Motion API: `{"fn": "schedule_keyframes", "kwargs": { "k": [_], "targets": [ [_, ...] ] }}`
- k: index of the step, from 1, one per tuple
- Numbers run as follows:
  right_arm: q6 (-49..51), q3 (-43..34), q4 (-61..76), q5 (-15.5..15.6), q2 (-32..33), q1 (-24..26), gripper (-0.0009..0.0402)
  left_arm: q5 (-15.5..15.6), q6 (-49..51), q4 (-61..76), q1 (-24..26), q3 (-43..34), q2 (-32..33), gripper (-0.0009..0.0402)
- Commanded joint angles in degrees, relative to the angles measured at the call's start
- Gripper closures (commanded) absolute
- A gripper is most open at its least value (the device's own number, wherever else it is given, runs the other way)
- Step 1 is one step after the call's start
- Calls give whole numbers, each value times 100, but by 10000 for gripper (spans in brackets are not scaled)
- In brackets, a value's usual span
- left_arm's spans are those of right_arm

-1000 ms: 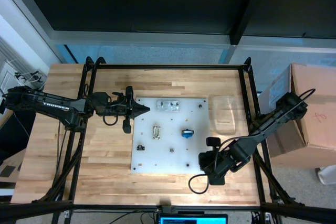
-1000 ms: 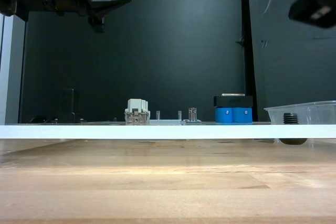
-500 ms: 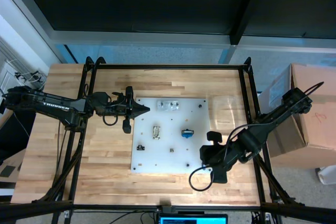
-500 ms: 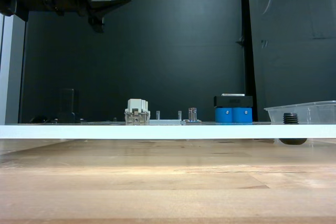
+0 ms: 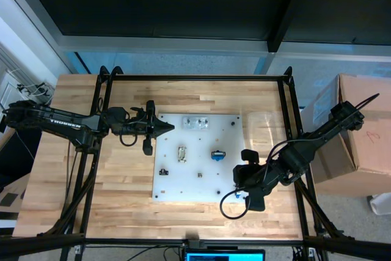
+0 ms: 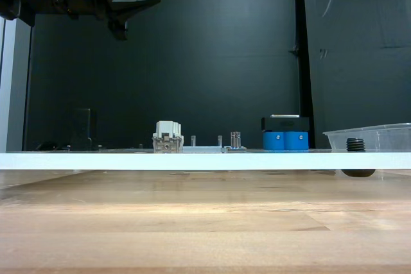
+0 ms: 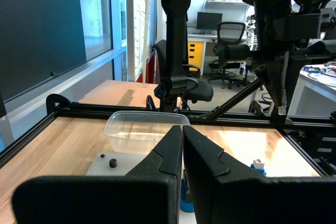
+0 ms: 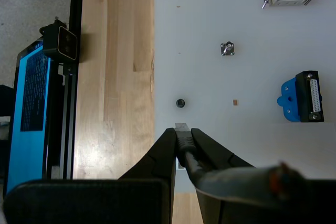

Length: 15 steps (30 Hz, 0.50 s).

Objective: Remove the RJ45 connector from the taskboard and place in the container

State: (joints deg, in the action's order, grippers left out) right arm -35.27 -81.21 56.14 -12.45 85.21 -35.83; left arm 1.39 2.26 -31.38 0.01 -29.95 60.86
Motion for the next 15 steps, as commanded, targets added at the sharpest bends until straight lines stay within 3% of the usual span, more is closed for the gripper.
{"fn": "schedule_keyframes", "kwargs": {
  "k": [1, 15],
  "targets": [
    [20, 7, 4, 0, 4, 20, 393, 0, -2, -2, -2, 0, 0, 393],
    [505, 9, 144, 0, -26, 540, 393, -2, -2, -2, 0, 0, 0, 393]
  ]
}}
